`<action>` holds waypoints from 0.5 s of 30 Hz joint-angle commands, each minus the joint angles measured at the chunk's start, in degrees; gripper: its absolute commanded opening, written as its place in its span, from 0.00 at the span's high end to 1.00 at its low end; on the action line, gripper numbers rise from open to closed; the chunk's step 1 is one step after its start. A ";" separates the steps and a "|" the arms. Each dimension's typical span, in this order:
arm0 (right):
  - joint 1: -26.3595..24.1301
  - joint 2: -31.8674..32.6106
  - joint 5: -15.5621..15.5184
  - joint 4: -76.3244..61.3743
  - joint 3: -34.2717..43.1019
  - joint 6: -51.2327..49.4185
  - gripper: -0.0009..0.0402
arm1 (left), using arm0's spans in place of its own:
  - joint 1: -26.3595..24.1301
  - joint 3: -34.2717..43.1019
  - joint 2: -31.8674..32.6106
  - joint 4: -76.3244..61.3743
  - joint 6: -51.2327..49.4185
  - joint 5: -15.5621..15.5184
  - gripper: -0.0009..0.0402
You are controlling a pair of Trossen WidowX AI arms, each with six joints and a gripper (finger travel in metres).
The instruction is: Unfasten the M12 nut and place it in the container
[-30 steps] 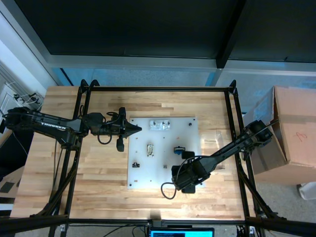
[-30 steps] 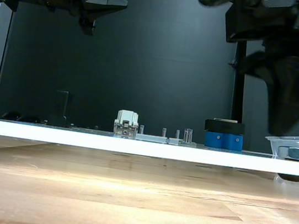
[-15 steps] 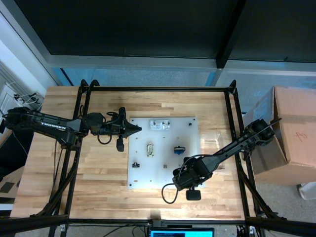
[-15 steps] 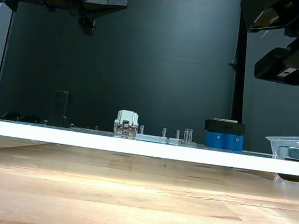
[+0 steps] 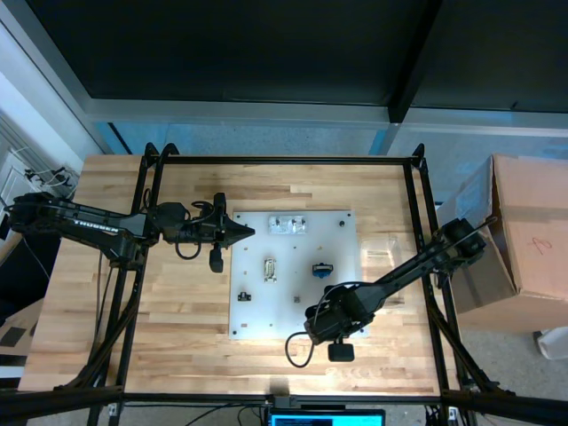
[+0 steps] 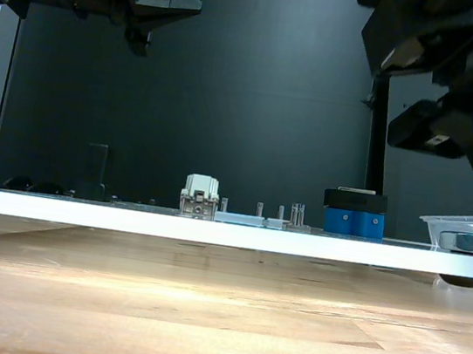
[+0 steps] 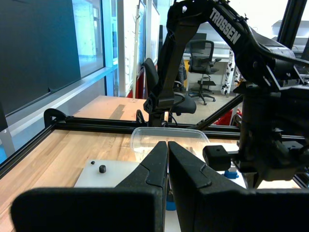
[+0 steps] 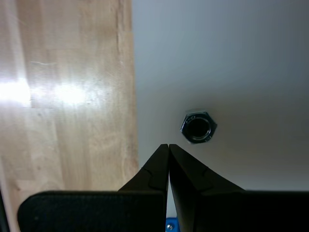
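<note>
The right gripper (image 8: 168,146) has lifted off the nut (image 6: 461,241), fingers together and empty. The nut sits on its stud (image 8: 198,128). Unscrewing looks unfinished: next, open and regrip it. Left gripper (image 7: 167,143), fingers together, hovers over the board's (image 5: 266,315) left edge.

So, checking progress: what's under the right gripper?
The M12 nut, on its stud on the white board, ribs covered; right gripper shut, empty, above it; left gripper hangs over the board's far-left.
</note>
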 commanded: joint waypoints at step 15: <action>-0.28 -2.27 17.94 -6.21 0.11 5.29 0.98 | 0.00 0.00 0.00 0.00 0.02 0.00 0.98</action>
